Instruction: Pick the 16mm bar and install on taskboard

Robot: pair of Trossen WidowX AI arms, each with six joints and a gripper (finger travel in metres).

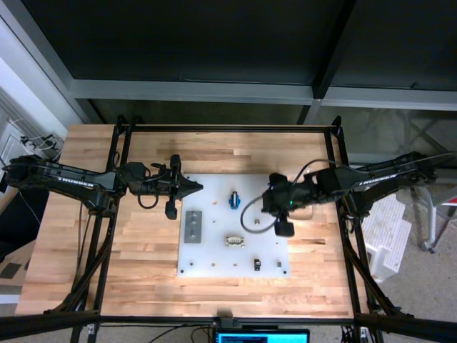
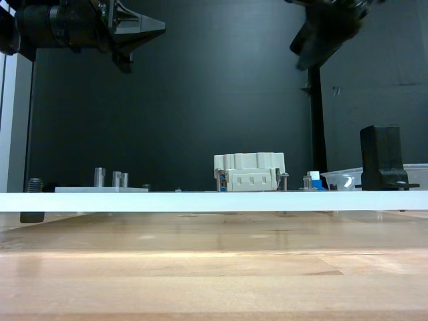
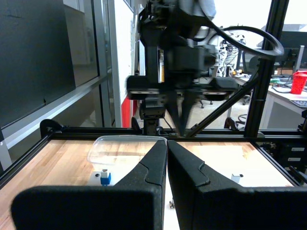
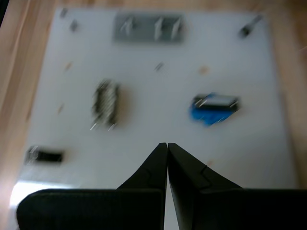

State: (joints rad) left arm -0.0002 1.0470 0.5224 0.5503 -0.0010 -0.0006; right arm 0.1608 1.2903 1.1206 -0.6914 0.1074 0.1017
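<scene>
The taskboard (image 1: 214, 251) is a white plate in the middle of the table. A small dark peg (image 4: 249, 29), which looks like the 16mm bar, lies on the board beyond one end of the grey block (image 4: 147, 28). In the high view that spot is hidden under the left arm. My left gripper (image 1: 198, 187) hangs shut and empty, high above the board's far left corner (image 2: 160, 27); its fingers (image 3: 156, 160) are pressed together. My right gripper (image 1: 265, 203) is also shut and empty, raised over the board's right part and pointing down at it (image 4: 167, 144).
On the board stand the grey block (image 1: 193, 225), a blue fitting (image 1: 234, 200), a silver connector (image 1: 234, 242) and a small black part (image 1: 256, 264). A clear plastic tray (image 3: 127, 146) sits off the board's right side, under the right arm. A black frame borders the table.
</scene>
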